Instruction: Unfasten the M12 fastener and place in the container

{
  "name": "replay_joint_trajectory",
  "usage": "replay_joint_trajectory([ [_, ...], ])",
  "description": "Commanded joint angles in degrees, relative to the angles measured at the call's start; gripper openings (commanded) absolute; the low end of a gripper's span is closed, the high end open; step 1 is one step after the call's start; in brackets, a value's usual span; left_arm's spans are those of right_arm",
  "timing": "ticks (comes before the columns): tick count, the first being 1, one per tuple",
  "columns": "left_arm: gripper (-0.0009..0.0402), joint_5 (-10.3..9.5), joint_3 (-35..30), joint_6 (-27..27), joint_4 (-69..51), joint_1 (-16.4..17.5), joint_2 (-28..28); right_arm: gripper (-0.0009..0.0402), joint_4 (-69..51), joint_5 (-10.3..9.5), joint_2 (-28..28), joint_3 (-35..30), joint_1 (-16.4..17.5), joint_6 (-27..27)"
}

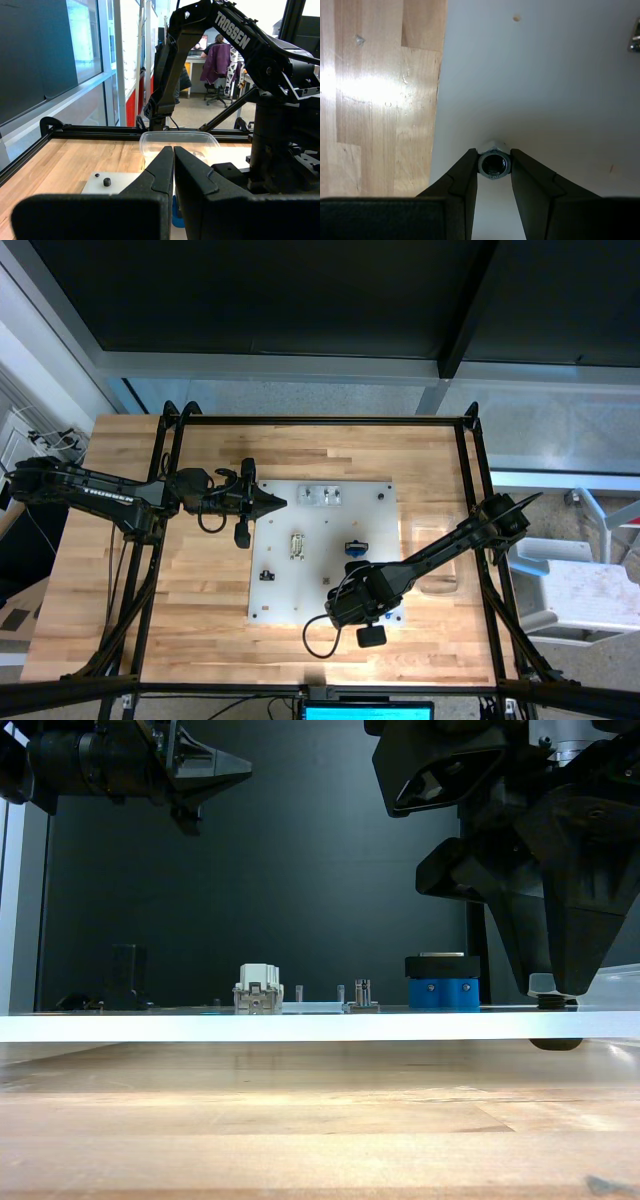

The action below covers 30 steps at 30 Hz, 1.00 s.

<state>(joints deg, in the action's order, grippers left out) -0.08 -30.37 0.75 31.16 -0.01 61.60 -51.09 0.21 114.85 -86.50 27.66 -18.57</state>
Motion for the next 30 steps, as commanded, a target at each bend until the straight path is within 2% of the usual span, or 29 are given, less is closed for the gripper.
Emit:
replay_joint_trajectory([
  [1, 0.0000, 0.02, 0.00, 0.00, 0.02, 0.02, 0.00, 0.0027, -0.55, -0.07, -0.11, -0.66, 0.02, 1.60],
  [13, 0.0000, 0.02, 0.00, 0.00, 0.02, 0.02, 0.00, 0.0027, -3.13, -0.09, -1.86, -2.19, 0.02, 1.49],
  [23, 0.0000, 0.02, 0.00, 0.00, 0.02, 0.00, 0.00, 0.0028, -9.49, 0.31, -7.80, -2.01, -0.04, 1.11],
  [30, 0.0000, 0.02, 0.00, 0.00, 0.02, 0.00, 0.00, 0.0028, -11.87, 0.39, -11.82, 0.68, -1.79, 1.09],
])
